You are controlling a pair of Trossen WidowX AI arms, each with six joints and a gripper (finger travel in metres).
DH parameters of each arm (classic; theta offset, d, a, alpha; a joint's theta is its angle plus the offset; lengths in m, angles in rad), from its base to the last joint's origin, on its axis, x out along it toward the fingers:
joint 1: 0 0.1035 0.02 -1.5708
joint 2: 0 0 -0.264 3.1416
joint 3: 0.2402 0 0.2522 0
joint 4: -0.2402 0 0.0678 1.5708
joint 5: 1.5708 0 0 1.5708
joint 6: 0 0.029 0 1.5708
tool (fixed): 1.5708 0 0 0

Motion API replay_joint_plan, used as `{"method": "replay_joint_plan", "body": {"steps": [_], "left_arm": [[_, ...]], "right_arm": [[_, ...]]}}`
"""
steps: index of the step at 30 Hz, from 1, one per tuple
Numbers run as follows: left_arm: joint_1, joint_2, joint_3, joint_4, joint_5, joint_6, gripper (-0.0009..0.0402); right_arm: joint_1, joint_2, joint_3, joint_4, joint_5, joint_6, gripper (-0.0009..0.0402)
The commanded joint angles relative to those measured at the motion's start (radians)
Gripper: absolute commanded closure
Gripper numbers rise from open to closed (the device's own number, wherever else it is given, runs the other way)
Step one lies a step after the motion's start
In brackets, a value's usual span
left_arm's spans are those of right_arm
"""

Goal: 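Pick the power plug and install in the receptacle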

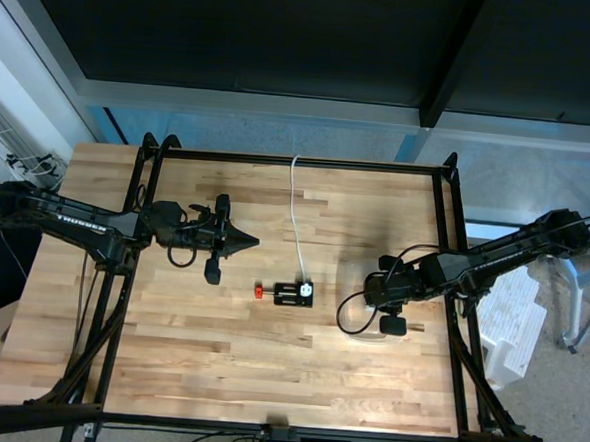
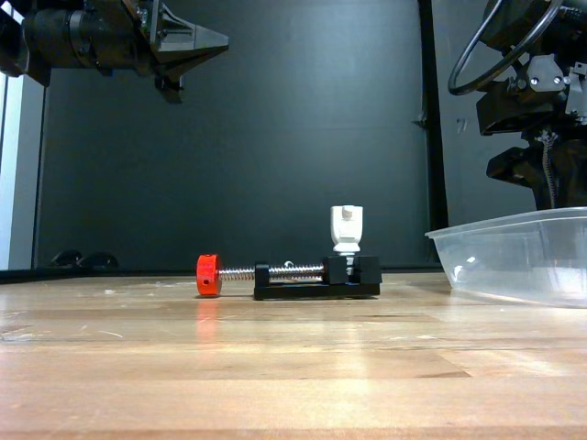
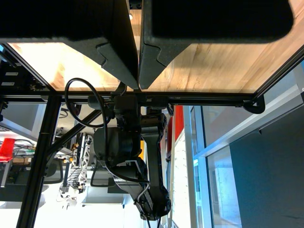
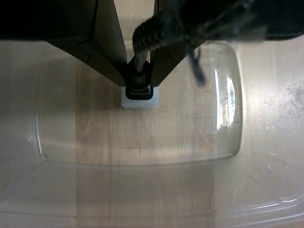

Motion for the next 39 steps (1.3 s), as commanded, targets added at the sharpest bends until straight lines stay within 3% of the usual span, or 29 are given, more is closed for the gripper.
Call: {"method": "replay_joint_plan", "body": {"steps": [1,21,39], "left_arm": [[0.0,0.0,0.0,0.0,0.0,0.0,0.0393],[0.0,0.0,0.0,0.0,0.0,0.0,0.0393],[0.0,0.0,0.0,0.0,0.0,0.0,0.0393]], "right_arm": [[0.0,0.0,0.001,0.0,0.001,0.001,0.0397],[0.0,-0.035,0.06,-0.082,0.0,0.001,0.0393],[-0.001,-0.058,0.283,-0.298,0.001,0.004,0.0393]]}}
